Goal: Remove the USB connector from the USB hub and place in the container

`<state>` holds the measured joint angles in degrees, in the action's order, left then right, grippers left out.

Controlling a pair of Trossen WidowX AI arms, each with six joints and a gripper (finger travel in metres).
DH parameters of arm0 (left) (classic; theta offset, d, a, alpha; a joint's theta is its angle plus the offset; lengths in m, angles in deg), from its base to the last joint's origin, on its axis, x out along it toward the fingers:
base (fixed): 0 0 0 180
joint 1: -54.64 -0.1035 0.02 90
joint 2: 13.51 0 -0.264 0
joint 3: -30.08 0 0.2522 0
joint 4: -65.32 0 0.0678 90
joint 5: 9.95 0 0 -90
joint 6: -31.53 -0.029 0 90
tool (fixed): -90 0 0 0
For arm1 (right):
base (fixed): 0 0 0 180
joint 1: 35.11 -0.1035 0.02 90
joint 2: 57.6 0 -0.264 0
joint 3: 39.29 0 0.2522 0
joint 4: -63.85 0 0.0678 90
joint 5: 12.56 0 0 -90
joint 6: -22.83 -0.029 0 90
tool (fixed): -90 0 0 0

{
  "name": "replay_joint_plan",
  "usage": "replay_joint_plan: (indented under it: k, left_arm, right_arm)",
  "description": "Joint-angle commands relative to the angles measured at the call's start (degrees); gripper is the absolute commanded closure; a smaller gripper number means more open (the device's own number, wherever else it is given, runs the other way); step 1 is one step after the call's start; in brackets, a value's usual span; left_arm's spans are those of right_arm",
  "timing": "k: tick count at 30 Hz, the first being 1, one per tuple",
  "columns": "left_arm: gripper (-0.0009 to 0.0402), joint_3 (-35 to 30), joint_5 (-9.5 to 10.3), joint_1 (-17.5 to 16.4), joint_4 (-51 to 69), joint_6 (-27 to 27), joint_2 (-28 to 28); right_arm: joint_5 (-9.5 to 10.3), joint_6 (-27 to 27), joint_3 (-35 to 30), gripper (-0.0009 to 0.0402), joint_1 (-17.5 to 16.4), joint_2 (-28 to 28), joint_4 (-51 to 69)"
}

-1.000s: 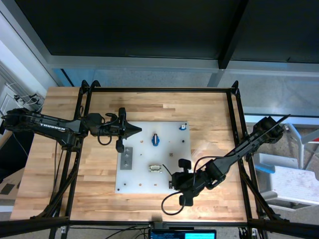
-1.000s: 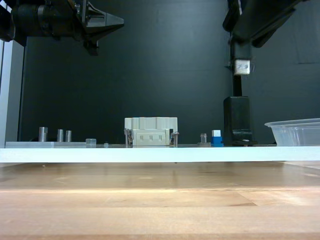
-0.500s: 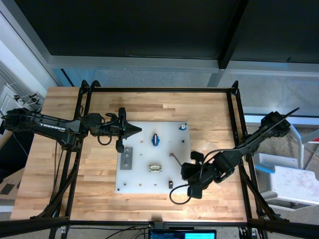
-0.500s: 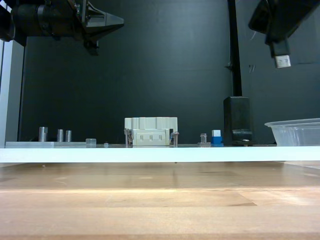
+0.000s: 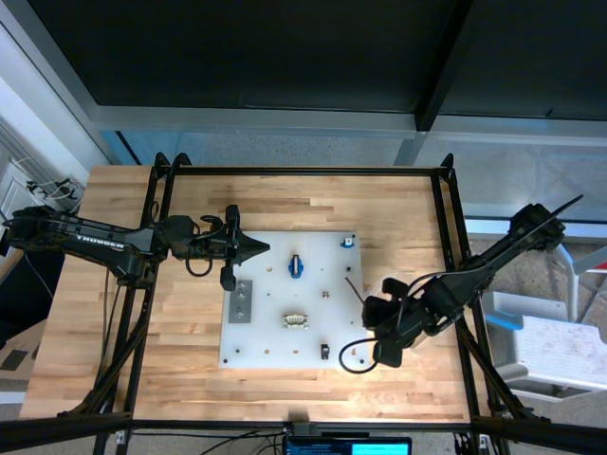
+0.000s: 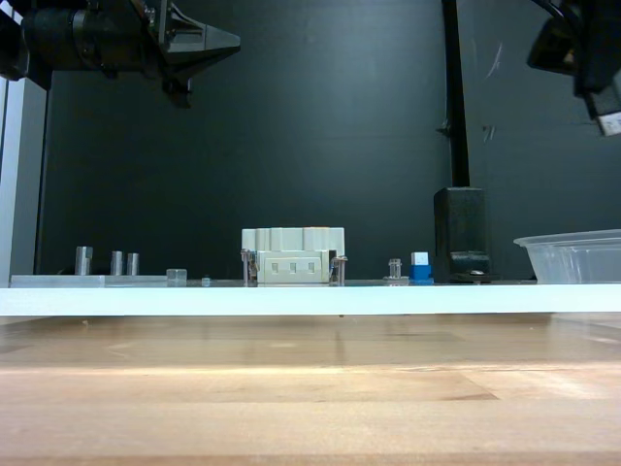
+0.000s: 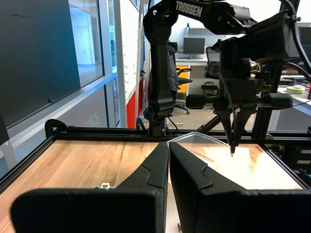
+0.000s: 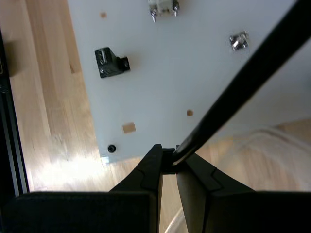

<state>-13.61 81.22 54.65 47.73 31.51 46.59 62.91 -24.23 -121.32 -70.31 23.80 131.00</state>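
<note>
Black USB connector (image 8: 233,92) dangles from right gripper (image 8: 168,156) aloft (left gripper (image 5: 256,248) aloft).

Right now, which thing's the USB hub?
Find the flat white square board: left gripper above its far-left corner, right gripper at its right edge holding a thin black cable. Near its near-right corner sits a small block, the only black piece.

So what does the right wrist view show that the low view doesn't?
Only the right wrist view: the right pincer shut on the USB connector by its black cable, and the USB hub seen from above with nothing plugged in. Only the low view: the left pincer, shut, high at the left; the container at the right; the connector's silver plug hanging in the air. Both: the hub on the white board.
</note>
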Motion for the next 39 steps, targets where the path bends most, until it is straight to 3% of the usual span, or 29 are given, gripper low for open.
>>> replay_joint_plan:
  k: [1, 10, 20, 32, 39]
  left_arm:
    - [0.0392, 0.0, -0.02, 0.0, 0.0, 0.0, 0.0]
    - [0.0392, 0.0, -0.02, 0.0, 0.0, 0.0, 0.0]
    - [0.0392, 0.0, 0.0, 0.0, 0.0, 0.0, 0.0]
    - [0.0392, 0.0, -0.02, 0.0, 0.0, 0.0, 0.0]
    - [0.0392, 0.0, -0.02, 0.0, 0.0, 0.0, 0.0]
  right_arm:
    - [1.14, -1.7, 2.3, 0.0393, 0.0, -1.7, 0.0]
    - [3.1, -7.1, 8.6, 0.0393, -0.1, -6.6, 0.1]
    - [8.74, -13.9, 16.3, 0.0393, -0.5, -12.6, 0.4]
    - [12.15, -17.1, 22.4, 0.0393, -1.2, -17.7, 1.8]
    - [15.67, -19.3, 24.4, 0.0393, -3.2, -18.0, 2.6]
